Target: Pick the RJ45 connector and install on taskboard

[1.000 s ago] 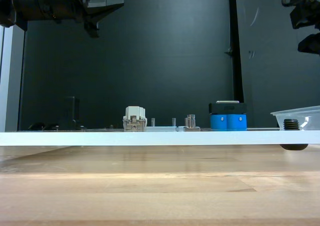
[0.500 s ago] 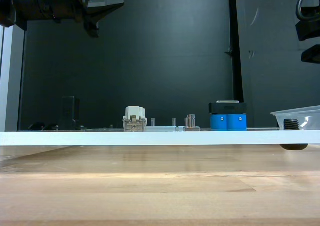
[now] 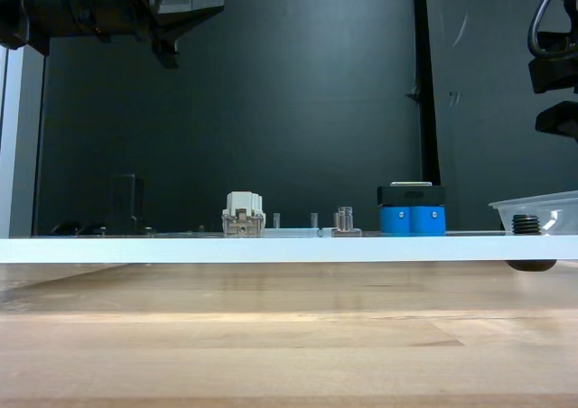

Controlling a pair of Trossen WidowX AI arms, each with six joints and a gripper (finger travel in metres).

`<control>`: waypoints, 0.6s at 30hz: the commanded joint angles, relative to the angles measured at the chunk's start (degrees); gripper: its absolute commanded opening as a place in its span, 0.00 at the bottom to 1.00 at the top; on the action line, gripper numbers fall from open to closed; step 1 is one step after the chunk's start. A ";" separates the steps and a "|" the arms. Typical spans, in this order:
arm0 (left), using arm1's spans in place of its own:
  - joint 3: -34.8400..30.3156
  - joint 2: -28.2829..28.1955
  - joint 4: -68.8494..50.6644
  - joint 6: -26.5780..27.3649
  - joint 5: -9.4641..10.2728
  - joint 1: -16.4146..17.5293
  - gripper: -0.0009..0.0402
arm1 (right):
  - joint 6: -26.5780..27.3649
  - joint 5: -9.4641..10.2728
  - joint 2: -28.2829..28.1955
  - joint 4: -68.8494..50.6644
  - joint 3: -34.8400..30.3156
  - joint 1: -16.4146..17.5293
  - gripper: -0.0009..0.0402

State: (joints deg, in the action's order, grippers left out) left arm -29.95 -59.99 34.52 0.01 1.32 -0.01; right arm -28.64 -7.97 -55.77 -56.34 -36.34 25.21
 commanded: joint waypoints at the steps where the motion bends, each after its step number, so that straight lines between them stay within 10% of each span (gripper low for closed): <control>1: 0.00 -0.02 0.02 0.00 0.00 0.02 0.02 | 0.15 0.04 -0.24 1.20 0.68 0.02 0.46; 18: 0.00 0.00 0.02 0.00 0.00 0.02 0.02 | 0.31 0.02 -0.24 1.42 0.96 0.00 0.20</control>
